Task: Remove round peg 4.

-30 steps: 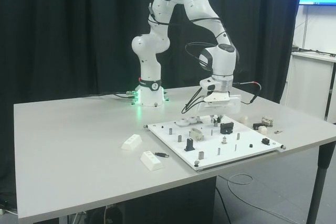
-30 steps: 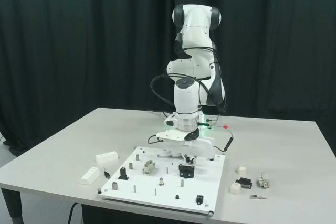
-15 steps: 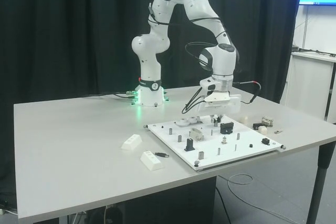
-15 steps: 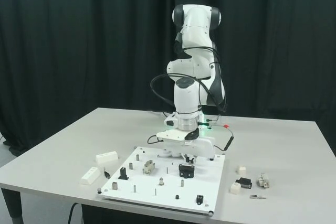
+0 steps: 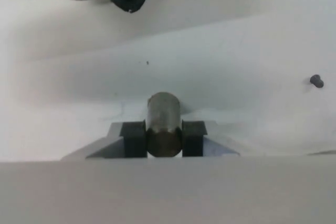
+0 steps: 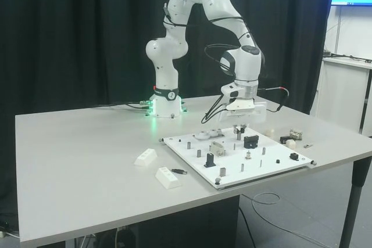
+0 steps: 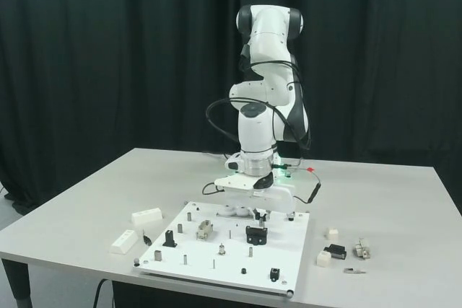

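In the wrist view a grey round peg [image 5: 164, 124] stands upright between two black finger pads [image 5: 134, 139]. My gripper [image 5: 164, 140] is shut on it, and the white board [image 5: 236, 51] lies below. From the room views, the gripper [image 6: 239, 126] [image 7: 258, 213] hangs a little above the back part of the white board [image 6: 264, 169] [image 7: 289, 254]. Several other small pegs and parts stand on that board.
A black block [image 6: 251, 141] [image 7: 256, 234] sits on the board close under the gripper. Two white blocks [image 6: 145, 157] [image 6: 167, 177] lie on the table beside the board. Small loose parts [image 6: 292, 136] [image 7: 333, 253] lie on the other side. A cable [image 6: 273, 94] hangs from the wrist.
The gripper has risen straight up from the board, and the arm's wrist sits higher than before. The other parts have not moved.
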